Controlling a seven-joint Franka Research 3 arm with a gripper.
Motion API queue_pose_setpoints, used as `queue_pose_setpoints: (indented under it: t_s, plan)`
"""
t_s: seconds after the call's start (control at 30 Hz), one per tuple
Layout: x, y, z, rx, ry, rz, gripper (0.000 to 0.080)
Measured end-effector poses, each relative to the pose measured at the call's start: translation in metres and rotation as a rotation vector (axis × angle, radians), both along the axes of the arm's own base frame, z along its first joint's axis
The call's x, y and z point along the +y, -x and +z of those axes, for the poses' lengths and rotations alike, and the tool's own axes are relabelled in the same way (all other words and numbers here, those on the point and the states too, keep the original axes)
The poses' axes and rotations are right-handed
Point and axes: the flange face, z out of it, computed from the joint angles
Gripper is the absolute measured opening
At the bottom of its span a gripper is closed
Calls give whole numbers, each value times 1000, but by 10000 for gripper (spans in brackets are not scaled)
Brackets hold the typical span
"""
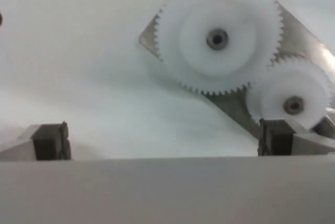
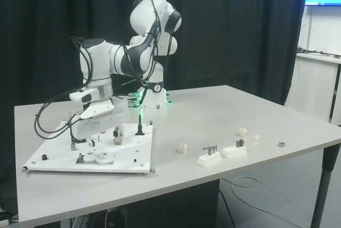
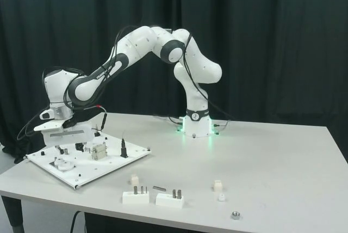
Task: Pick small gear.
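White toothed small gear [image 1: 293,100] with grey hub, white large gear [image 1: 219,31] with grey hub, white board [image 2: 133,156], grey table [image 3: 272,157], white arm [image 3: 141,45] with black joints, black fingertip pads [image 1: 51,141], black curtain [image 3: 272,37], green glow at arm base [image 3: 182,131]

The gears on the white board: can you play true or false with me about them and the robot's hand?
1. The small gear meshes with the big gear. True.
2. The gripper is holding the small gear. False: its fingers are open and hold nothing.
3. Both gears are white. True.
4. The gears lie on the bare grey table. False: they sit on the white board.
5. The arm's base glows green. True.
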Motion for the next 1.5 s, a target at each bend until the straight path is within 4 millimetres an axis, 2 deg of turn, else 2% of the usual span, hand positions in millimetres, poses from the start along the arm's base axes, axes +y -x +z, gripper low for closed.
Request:
queue_pose_setpoints:
  t_s: [0.43, 1.03, 1.27, 1.5]
  plan:
    - [-1, 0, 9, 11, 39, 7, 800]
    - [-1, 3, -7, -9, 76, 9, 800]
    - [6, -5, -9, -31, 79, 17, 800]
    - [19, -17, -3, -65, 70, 21, 800]
